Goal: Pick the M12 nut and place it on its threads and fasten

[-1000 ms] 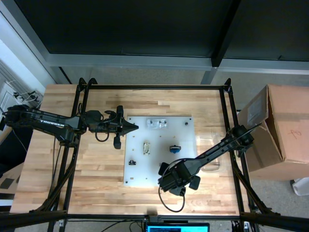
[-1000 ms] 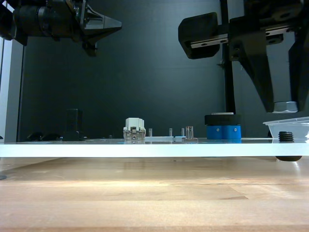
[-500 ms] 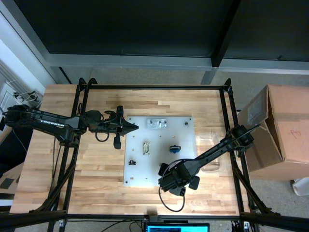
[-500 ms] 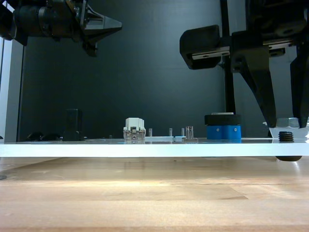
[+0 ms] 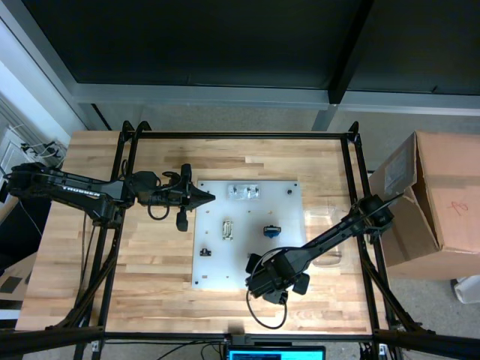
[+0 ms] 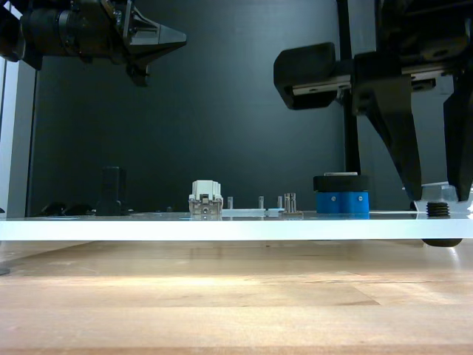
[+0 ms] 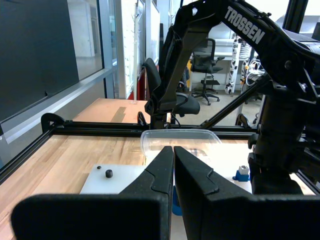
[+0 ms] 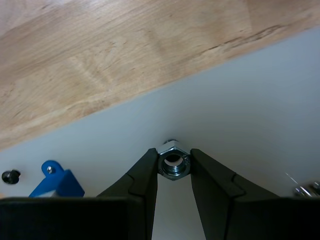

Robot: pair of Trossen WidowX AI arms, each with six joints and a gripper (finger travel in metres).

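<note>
Carries a white board on the tabletop. Reaches in from the right with the right arm, down to the board's near right edge. Hangs the left tool high over the board's far left part, pressed together, well apart from the work. Pinches the nut in the right tool, bore upright. Shows the nut in the low view straight above the stud, just over its bare ribs; cannot tell whether touching. Calls, most likely, for a straight drop along the stud's upright axis, then turning; falls to the right arm, far the nearer.
</note>
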